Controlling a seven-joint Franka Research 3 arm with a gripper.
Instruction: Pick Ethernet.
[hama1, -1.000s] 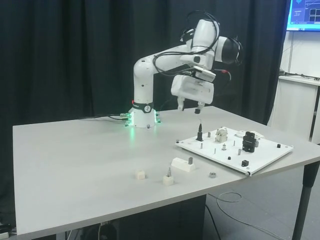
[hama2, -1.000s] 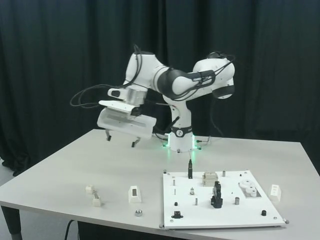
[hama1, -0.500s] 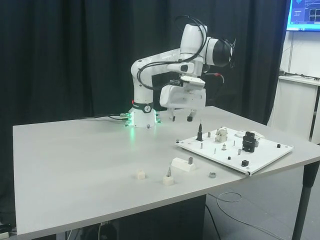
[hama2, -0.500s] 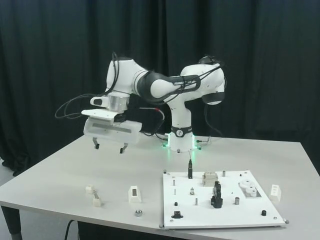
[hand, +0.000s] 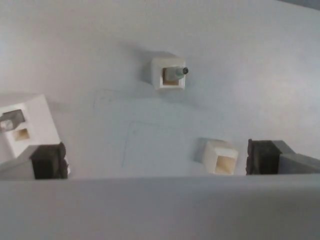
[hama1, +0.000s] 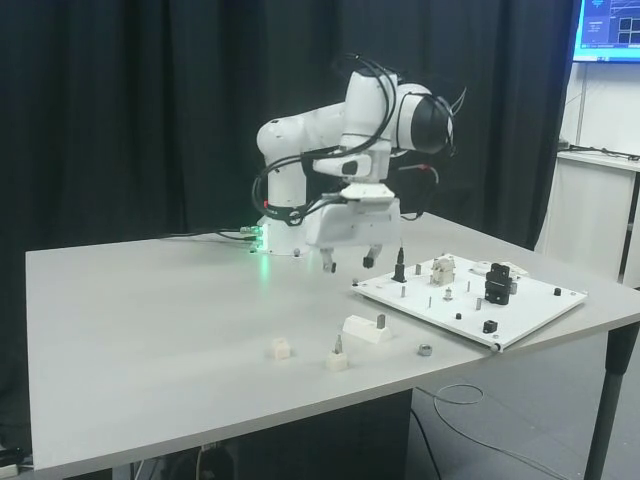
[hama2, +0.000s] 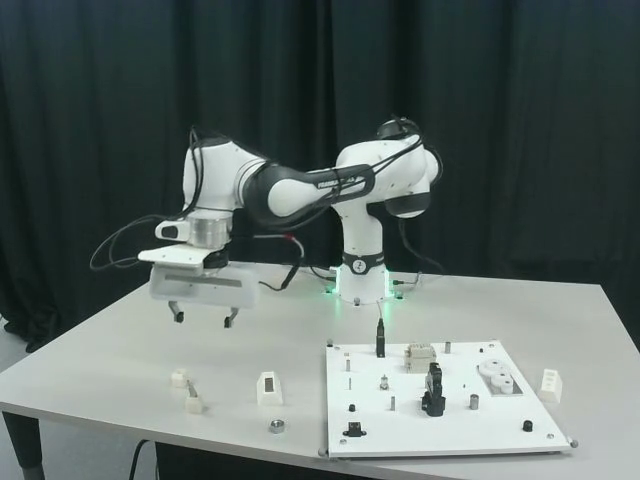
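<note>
Gripper (hama2: 201, 319): jaws apart, holding nothing, hanging well above the table (hama1: 150, 310)
Below the jaws: small white blocks (hand: 218, 157), one with a grey peg (hand: 174, 73)
Board (hama2: 440, 405): well off to the side

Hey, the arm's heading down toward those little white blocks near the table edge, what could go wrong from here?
Three small white blocks sit close together: the empty block, the block with a pin and the larger holder. The open gripper could come down on the wrong one. The pin stands upright, so a finger might knock it. The loose blocks may slide instead of being gripped.
</note>
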